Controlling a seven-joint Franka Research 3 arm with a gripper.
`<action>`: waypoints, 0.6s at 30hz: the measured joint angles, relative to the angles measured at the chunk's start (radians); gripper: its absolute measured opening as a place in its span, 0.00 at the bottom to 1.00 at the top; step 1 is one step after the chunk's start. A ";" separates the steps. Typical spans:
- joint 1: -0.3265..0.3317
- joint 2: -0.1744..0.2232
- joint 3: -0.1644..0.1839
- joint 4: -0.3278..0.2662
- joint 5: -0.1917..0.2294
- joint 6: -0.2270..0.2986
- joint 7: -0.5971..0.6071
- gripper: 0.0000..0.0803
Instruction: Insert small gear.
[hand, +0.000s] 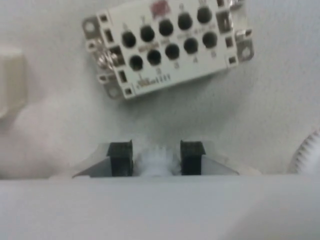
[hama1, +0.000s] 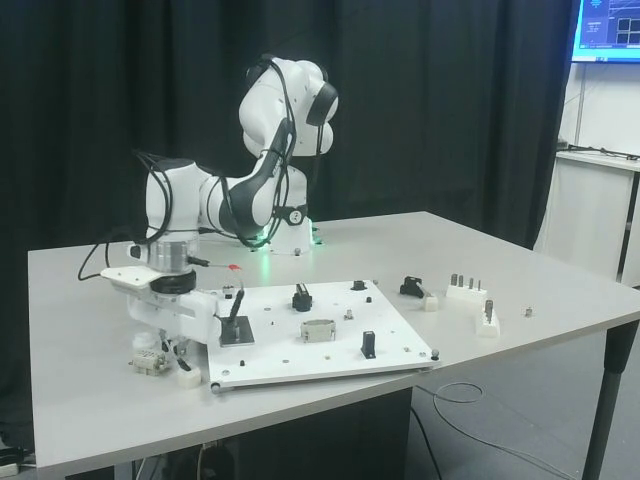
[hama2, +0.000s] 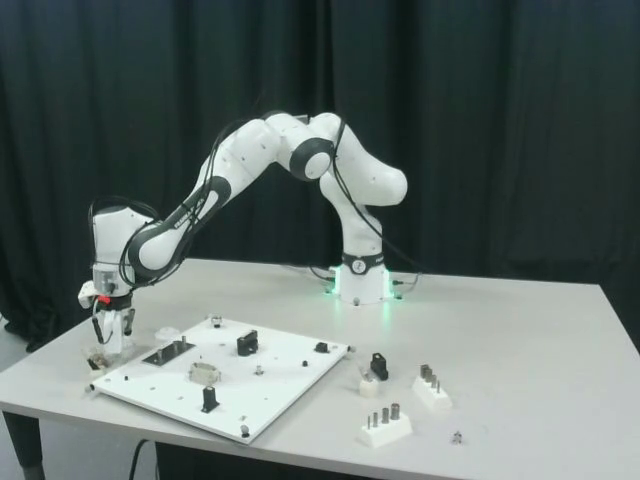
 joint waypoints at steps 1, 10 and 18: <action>0.000 -0.004 -0.002 0.003 0.000 -0.007 -0.003 0.25; 0.000 -0.031 -0.024 0.017 0.000 -0.060 -0.030 0.25; 0.000 -0.044 -0.035 0.018 -0.001 -0.069 -0.053 0.25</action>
